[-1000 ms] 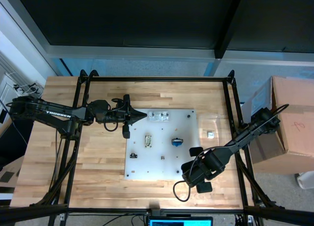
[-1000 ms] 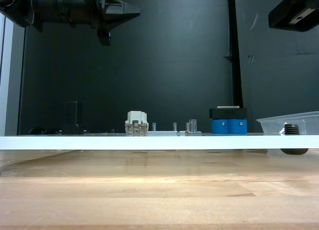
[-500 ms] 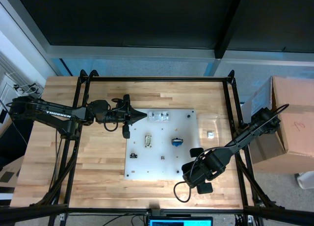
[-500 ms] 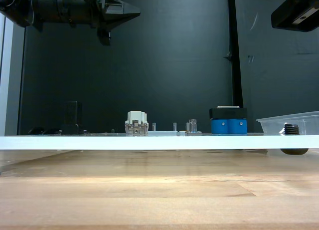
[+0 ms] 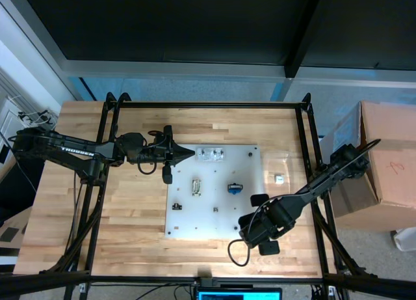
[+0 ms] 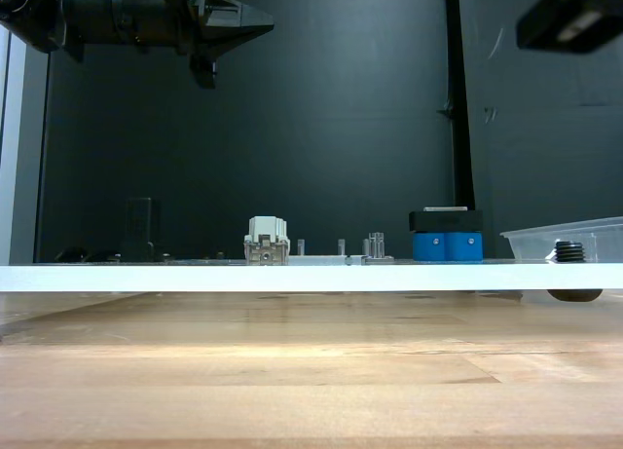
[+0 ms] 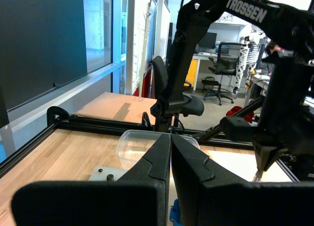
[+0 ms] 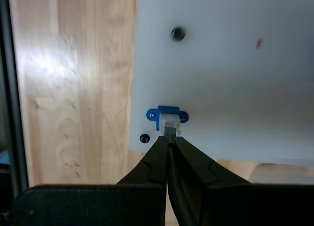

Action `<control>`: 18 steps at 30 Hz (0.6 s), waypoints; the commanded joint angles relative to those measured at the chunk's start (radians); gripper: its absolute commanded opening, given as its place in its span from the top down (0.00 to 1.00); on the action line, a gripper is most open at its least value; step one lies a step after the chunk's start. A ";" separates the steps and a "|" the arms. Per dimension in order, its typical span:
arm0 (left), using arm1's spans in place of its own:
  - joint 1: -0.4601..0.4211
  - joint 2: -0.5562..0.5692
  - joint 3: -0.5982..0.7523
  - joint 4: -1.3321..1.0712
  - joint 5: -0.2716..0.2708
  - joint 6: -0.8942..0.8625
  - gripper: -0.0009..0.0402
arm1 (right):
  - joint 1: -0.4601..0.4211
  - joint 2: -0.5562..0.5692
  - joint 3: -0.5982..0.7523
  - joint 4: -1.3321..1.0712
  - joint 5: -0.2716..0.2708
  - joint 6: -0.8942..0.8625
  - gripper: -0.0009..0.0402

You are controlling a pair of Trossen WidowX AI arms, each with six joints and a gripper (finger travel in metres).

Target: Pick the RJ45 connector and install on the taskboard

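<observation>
The clear RJ45 connector (image 8: 170,124) sits at the end of a black cable, pinched between the fingers of my right gripper (image 8: 169,138), which is shut on it. In the right wrist view its tip lines up with a small blue bracket (image 8: 156,113) near a corner of the white taskboard (image 8: 221,79); I cannot tell whether they touch. Seen from above, the right gripper (image 5: 247,231) is over the board's near right corner, and in the low view it (image 6: 567,17) hangs well above the board. My left gripper (image 5: 189,153) is shut on nothing, high over the board's far left corner.
On the taskboard (image 5: 214,222) stand a white connector block (image 5: 195,187) and a blue-and-black part (image 5: 234,188). A clear plastic tub (image 6: 574,237) and a cardboard box (image 5: 387,163) lie to the right. A black cable loop (image 5: 235,256) hangs near the front edge. A black frame rings the table.
The right gripper, still holding the connector, has shifted slightly left and a little higher. The left arm has not moved.
</observation>
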 commanded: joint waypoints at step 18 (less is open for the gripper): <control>0.000 0.000 0.000 0.000 0.000 0.000 0.98 | -0.018 -0.004 0.085 -0.116 -0.031 0.000 0.98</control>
